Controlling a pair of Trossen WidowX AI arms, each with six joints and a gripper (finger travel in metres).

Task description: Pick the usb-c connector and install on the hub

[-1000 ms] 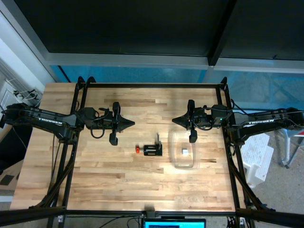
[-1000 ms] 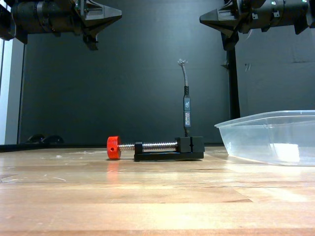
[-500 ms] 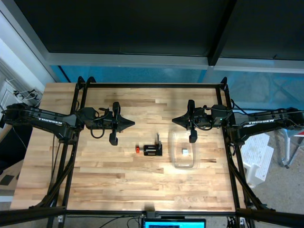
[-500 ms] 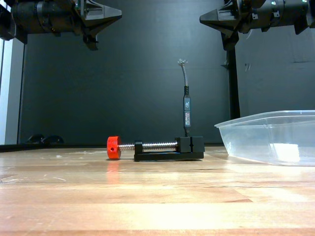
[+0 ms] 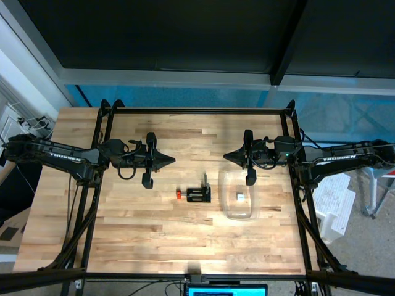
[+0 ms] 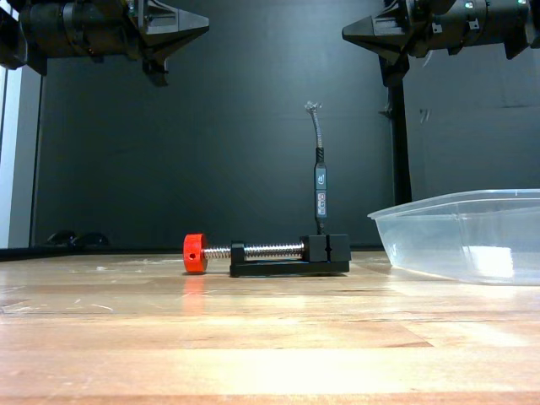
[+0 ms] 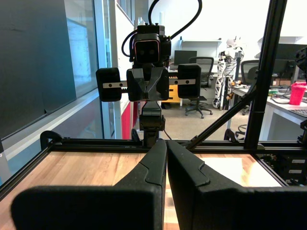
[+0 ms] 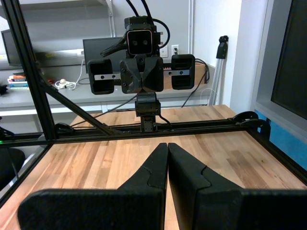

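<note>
Unmoved, connector (image 6: 321,190) on vise (image 6: 291,256), tray (image 6: 422,232), left hand (image 6: 201,29), right hand (image 6: 348,35) aloft

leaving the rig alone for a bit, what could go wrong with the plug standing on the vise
The plug stands on the vise with nothing holding it; its cable sticks up free, so a knock could lever it off.
The left gripper and right gripper hang high, jaws shut and empty; a low sweep by either could snag that cable.
The vise sits loose-looking on the bare table and might slide.
</note>
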